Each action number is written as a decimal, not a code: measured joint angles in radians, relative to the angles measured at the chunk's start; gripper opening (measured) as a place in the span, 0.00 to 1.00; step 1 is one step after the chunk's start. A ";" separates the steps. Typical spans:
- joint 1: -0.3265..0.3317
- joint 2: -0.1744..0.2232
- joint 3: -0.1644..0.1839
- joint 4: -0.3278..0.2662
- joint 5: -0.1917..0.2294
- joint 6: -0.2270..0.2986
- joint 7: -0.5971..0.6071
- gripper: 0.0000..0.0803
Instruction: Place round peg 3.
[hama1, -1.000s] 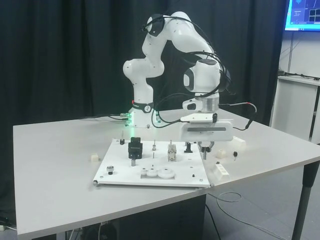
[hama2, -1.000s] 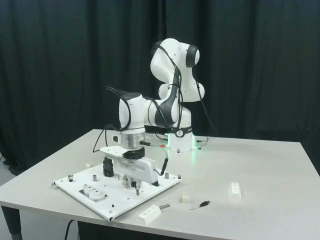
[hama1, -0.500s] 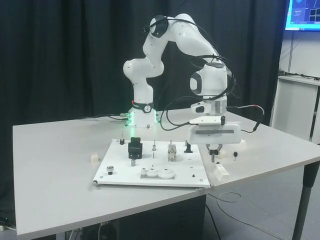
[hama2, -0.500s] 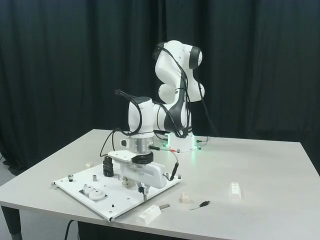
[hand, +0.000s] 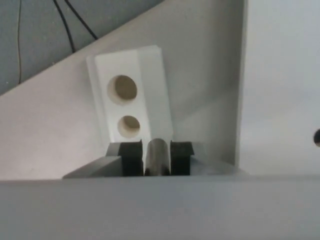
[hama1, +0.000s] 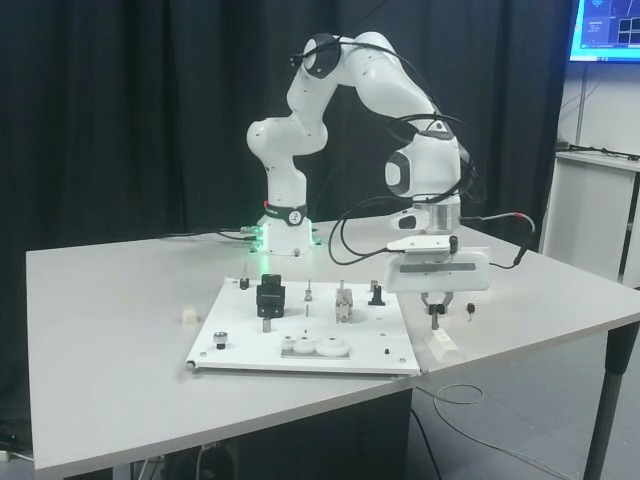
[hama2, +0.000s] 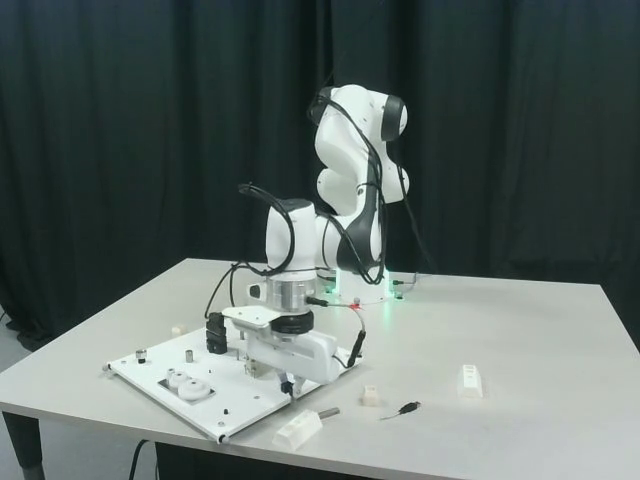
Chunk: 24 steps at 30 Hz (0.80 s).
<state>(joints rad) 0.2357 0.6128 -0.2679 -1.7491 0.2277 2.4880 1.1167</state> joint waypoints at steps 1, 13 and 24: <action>0.001 0.001 0.000 0.000 0.000 0.002 0.001 0.14; 0.017 0.009 0.000 0.000 -0.001 0.034 0.023 0.14; 0.023 0.025 0.000 0.000 -0.001 0.063 0.034 0.14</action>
<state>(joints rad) 0.2588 0.6381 -0.2679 -1.7489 0.2264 2.5509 1.1512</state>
